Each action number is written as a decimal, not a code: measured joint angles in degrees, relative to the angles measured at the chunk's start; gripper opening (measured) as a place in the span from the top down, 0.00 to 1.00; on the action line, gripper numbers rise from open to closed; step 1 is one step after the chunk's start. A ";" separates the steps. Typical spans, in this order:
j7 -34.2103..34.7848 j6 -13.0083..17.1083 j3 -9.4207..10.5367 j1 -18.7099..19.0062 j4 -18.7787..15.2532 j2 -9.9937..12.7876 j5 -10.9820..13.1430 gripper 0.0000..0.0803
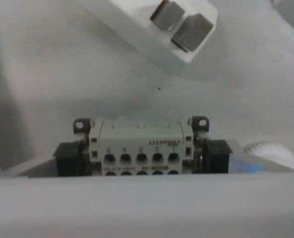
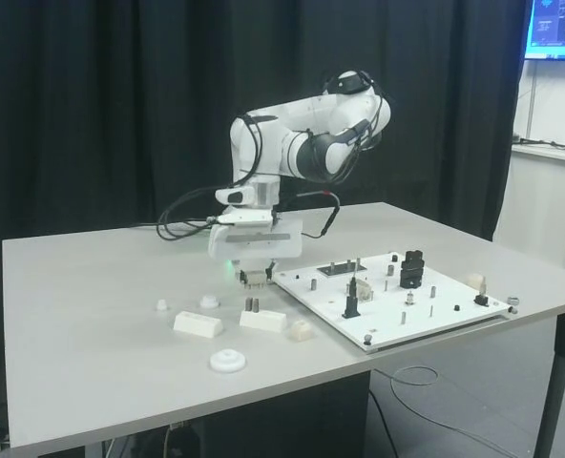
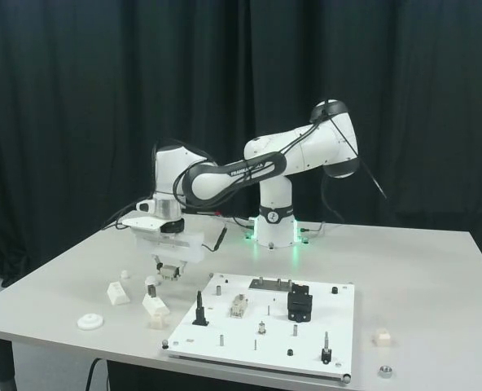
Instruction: Place waterproof.
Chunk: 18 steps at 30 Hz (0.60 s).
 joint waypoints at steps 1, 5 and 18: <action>0.00 0.01 0.37 -0.24 0.04 0.03 0.23 0.35; -0.16 0.01 1.53 -0.98 0.23 0.28 0.75 0.35; -1.53 -0.26 4.16 -2.02 0.13 0.64 0.75 0.35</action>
